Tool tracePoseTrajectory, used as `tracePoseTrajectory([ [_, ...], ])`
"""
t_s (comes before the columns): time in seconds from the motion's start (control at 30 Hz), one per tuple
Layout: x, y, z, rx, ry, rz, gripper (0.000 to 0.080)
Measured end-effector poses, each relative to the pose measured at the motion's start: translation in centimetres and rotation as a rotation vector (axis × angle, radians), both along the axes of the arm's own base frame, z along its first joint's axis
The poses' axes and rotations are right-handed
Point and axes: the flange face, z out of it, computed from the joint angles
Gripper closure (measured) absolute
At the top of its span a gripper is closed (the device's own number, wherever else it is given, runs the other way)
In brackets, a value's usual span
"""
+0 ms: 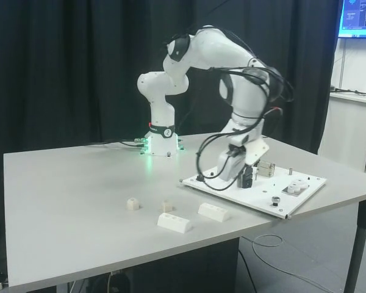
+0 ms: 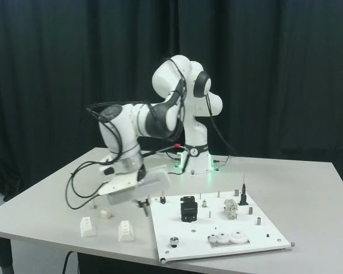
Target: Insert round peg 4.
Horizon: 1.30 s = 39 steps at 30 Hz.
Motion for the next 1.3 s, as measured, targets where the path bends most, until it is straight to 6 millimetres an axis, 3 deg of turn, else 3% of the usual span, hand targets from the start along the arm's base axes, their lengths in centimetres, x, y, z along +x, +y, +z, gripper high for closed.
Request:
tracePoseTrajectory([
  [0.37, -0.9, 7.4, -0.5, -0.022, 0.066, -0.007, 0.0652],
  [0.67, -2.4, 12.2, -1.0, -0.067, 0.094, -0.014, 0.0652],
  [1.0, -4.0, 16.0, -2.1, -0.122, 0.056, -0.015, 0.0652],
  [1.3, -5.2, 17.5, -3.1, -0.148, -0.005, -0.012, 0.0652],
])
